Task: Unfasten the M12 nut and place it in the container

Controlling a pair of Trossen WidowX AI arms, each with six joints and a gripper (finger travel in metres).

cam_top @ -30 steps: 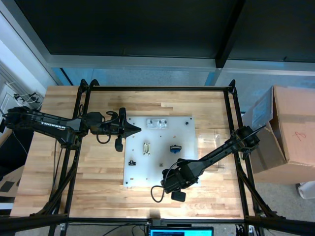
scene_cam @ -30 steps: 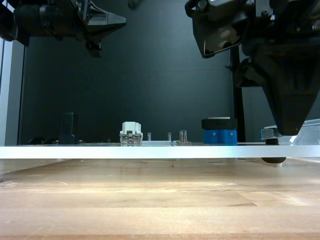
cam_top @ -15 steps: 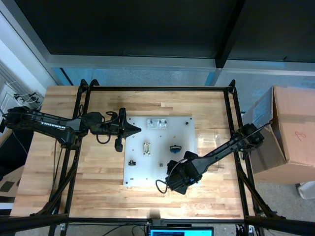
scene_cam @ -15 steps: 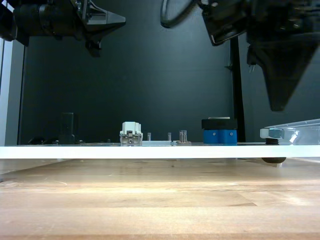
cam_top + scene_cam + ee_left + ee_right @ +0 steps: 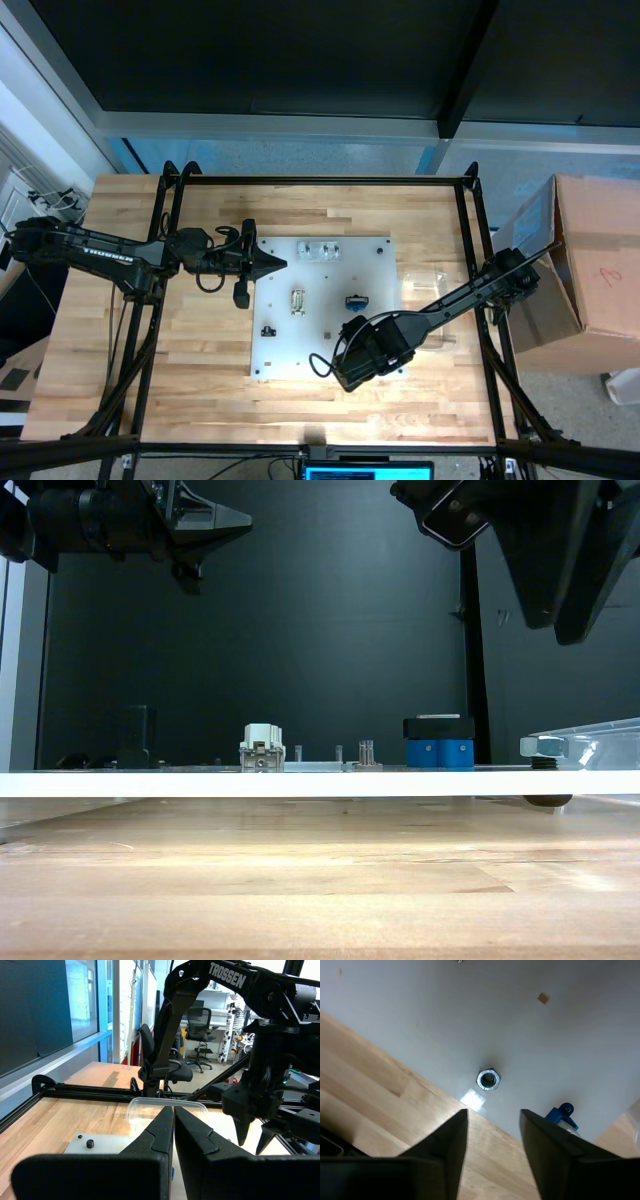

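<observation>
The white board (image 5: 285,350) lies mid-frame in the high view. Above its lower right edge hangs the right gripper (image 5: 553,630), jaws spread wide and empty, probably resetting between turns. A second ago it was down around the M12 nut (image 5: 488,1079). The nut remains on its stud (image 5: 544,763), outside the container (image 5: 432,283). The left gripper (image 5: 275,264), closed and empty, stays at the board's upper left.

Pale wooden table (image 5: 200,340) inside a black metal frame (image 5: 320,181), blue-grey floor (image 5: 300,155) beyond it; dark panel (image 5: 250,50) overhead; cardboard box (image 5: 590,260) at the right; lit screen (image 5: 367,470) at the near edge; tall daylit windows (image 5: 82,995), office chair (image 5: 199,1017) in the room behind
</observation>
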